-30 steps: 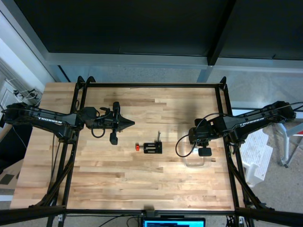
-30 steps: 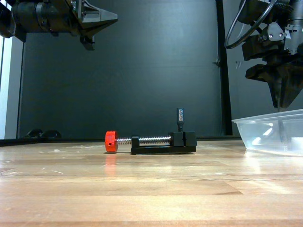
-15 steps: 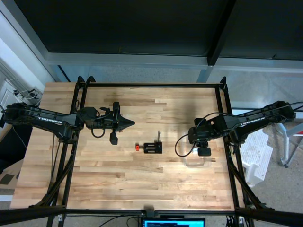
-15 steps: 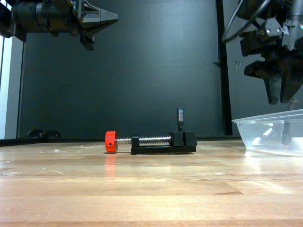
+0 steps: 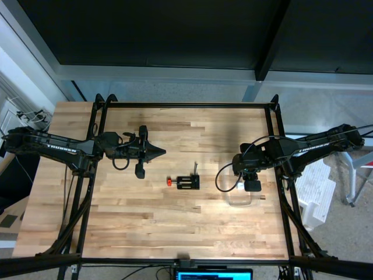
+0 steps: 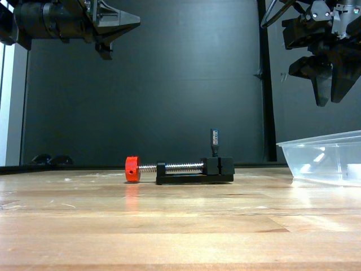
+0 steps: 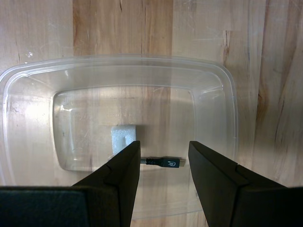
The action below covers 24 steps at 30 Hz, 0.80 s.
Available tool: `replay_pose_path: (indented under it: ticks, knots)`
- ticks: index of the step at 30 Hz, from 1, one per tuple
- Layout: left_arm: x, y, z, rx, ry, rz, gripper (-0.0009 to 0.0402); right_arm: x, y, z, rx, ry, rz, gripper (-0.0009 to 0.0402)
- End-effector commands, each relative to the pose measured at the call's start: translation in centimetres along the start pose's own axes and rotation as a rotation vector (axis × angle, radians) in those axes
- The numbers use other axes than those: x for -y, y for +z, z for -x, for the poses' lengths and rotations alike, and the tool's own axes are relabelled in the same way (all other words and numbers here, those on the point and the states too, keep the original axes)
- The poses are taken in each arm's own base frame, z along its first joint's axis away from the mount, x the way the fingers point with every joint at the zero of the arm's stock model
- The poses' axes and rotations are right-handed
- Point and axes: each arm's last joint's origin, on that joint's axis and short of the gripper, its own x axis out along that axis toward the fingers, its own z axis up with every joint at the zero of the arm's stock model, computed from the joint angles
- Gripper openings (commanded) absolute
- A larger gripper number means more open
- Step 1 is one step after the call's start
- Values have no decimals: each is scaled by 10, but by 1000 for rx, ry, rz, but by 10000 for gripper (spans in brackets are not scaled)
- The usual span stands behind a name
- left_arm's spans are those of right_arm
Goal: Remove the USB-C connector from taskboard and place in the container
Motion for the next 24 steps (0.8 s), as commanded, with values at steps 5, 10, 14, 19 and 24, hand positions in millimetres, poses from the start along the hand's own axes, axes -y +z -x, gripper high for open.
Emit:
replay_pose_path:
  ticks: [5, 10, 14, 19, 24]
  knots:
    - [0, 0, 0, 0, 0, 0, 0, 0, 5, 3, 77, 11, -16, 128]
    - [0, 0, 0, 0, 0, 0, 0, 7, 14, 15, 257, 25, -52, 80]
    - [0, 0, 0, 0, 0, 0, 0, 15, 24, 22, 391, 21, -76, 32]
    - [0, 0, 0, 0, 0, 0, 0, 21, 41, 30, 588, 24, -110, 4]
    - [0, 0, 0, 0, 0, 0, 0, 31, 52, 37, 733, 28, -132, -2]
